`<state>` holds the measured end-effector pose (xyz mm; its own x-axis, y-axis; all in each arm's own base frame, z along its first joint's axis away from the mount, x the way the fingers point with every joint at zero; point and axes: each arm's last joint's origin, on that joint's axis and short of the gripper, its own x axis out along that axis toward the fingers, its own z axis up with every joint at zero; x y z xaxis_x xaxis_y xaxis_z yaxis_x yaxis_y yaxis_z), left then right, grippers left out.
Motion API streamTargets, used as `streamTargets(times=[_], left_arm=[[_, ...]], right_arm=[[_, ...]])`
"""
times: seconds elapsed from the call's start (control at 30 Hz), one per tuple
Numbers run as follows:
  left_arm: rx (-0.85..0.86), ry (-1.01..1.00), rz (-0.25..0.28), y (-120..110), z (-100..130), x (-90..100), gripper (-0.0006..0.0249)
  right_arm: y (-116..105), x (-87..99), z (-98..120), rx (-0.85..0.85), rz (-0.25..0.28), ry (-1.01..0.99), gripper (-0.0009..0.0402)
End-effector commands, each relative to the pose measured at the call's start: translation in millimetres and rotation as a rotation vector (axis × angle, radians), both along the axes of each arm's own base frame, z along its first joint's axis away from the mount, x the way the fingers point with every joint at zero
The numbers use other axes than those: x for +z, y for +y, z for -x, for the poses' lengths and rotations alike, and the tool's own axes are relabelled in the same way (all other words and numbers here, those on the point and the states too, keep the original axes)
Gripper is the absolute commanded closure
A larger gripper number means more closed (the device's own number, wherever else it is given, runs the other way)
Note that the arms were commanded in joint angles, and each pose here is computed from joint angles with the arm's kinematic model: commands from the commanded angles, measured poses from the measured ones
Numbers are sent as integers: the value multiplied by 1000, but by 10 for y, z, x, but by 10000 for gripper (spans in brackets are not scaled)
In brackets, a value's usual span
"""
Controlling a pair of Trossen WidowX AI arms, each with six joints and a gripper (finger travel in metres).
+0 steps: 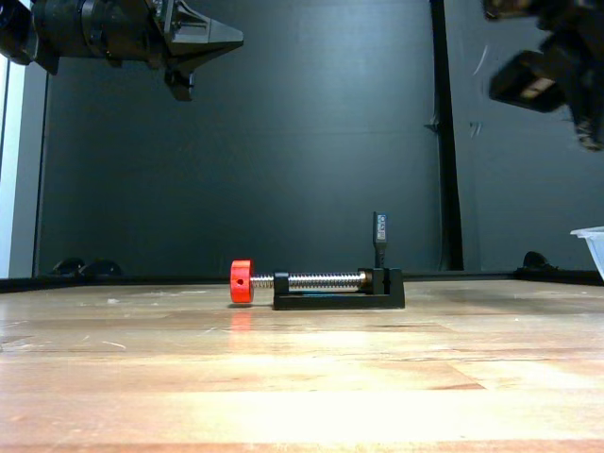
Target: Remove the USB-C connector from the USB-C receptacle and place in the container
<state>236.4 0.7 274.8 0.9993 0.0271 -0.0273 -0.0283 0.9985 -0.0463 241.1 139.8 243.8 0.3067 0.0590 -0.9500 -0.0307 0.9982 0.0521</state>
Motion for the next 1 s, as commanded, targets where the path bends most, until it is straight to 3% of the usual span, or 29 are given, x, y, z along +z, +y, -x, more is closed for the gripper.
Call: streamTargets(times=[0.03,0.23,0.4,0.8,1.0], left_arm=[[0,0,0,1,-1,0,243],[0,0,0,1,-1,1,243],[0,0,0,1,-1,1,243],[0,0,0,0,-1,1,243],[0,0,0,1,-1,0,243]], right_arm=[[-95,-43,190,-36,-12,9,393],[-238,-191,495,-76,-33,56,393],[-325,-324,640,-119,-15,106,382],[-340,-344,641,-128,16,92,234],[-332,-217,563,-142,-12,45,205]])
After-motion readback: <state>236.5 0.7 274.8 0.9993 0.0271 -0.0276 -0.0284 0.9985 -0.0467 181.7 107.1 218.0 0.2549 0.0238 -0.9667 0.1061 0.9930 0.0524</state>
